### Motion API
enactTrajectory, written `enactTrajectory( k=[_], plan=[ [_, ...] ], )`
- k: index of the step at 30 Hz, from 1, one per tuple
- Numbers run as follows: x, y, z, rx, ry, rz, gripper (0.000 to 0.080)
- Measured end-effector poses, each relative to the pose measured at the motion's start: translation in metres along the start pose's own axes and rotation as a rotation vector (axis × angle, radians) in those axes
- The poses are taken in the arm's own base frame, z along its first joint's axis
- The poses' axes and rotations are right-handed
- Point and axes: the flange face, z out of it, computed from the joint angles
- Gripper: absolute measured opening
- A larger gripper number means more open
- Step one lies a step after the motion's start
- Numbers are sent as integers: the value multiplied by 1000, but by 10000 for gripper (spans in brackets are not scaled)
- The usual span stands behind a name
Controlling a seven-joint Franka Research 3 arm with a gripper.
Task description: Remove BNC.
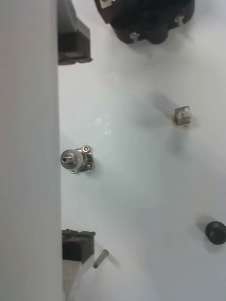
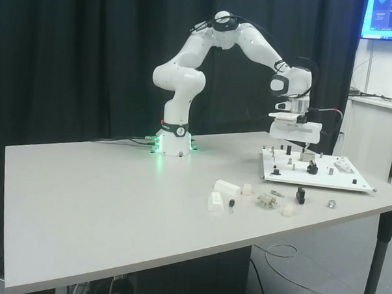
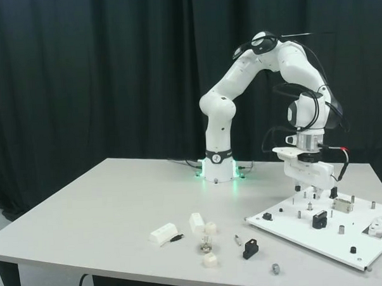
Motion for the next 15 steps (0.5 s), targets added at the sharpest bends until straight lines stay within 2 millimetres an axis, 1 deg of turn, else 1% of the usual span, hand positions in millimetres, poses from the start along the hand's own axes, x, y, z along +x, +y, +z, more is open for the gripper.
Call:
enactTrajectory(
  k=[4, 5, 15],
  plan=[
    [0, -1, -1, 1, 1, 3, 704],
    [1, -1, -1, 1, 1, 4, 796],
    [3, -4, -4, -6, 4, 9, 796]
  ],
)
